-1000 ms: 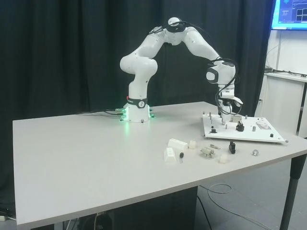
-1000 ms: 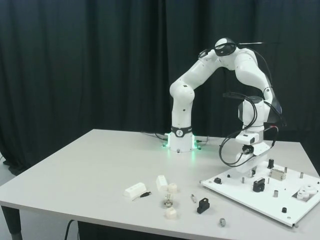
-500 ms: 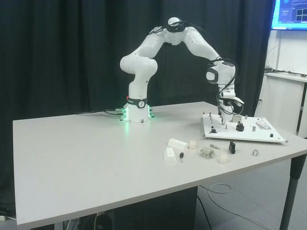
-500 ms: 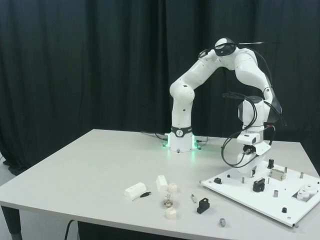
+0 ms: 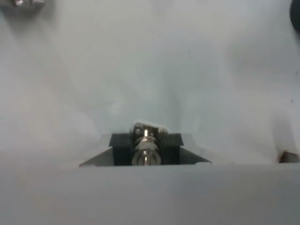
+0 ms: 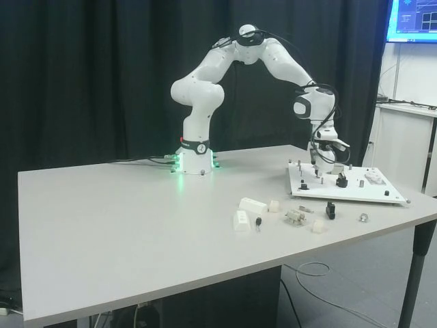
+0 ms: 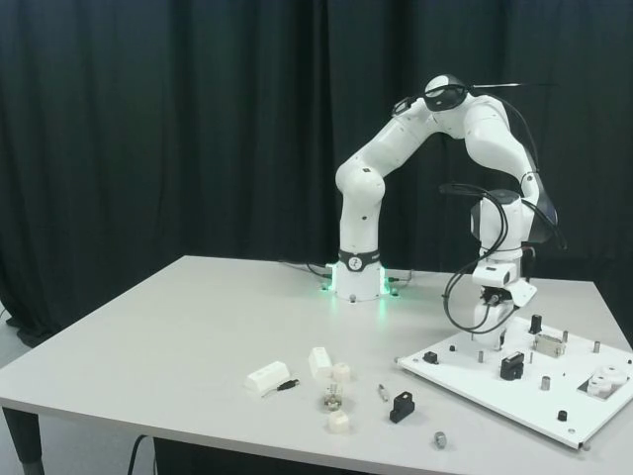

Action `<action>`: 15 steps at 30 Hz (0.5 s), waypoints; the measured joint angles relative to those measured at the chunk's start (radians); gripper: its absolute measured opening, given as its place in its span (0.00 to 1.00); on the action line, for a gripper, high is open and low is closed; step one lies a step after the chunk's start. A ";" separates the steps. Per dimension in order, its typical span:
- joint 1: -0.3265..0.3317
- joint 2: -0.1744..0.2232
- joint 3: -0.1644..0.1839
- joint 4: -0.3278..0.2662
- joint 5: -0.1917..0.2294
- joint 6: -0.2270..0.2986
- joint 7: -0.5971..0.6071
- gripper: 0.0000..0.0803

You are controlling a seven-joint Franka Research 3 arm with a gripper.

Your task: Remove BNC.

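Observation:
The BNC connector [image 5: 146, 146] is a small metal plug standing in a black holder with a grey bracket, seen straight ahead in the wrist view. It sits on the white task board [image 6: 372, 193] [image 7: 514, 404] at the table's right end. My gripper [image 6: 321, 162] [image 7: 492, 334] hangs low over the near-arm part of that board, just above its surface. A blurred grey band covers the lower part of the wrist view.
Several loose parts lie on the grey table in front of the board: white blocks [image 6: 251, 203] [image 7: 269, 378], a black clip [image 6: 331, 210] [image 7: 401, 406] and a small metal piece [image 6: 364, 217]. Other pegs and black fittings stand on the board. A white cabinet [image 6: 403, 140] stands beyond the table.
The wrist has shifted slightly over the board and turned a little. The parts on the table and board have not moved.

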 joint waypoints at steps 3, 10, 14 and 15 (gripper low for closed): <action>0.000 0.000 -0.002 0.000 0.000 -0.004 -0.037 0.16; 0.000 0.000 -0.005 0.001 0.000 -0.009 -0.090 0.16; 0.000 -0.001 -0.006 0.001 0.001 -0.011 -0.110 0.16; 0.000 -0.001 -0.006 0.001 0.001 -0.012 -0.114 0.16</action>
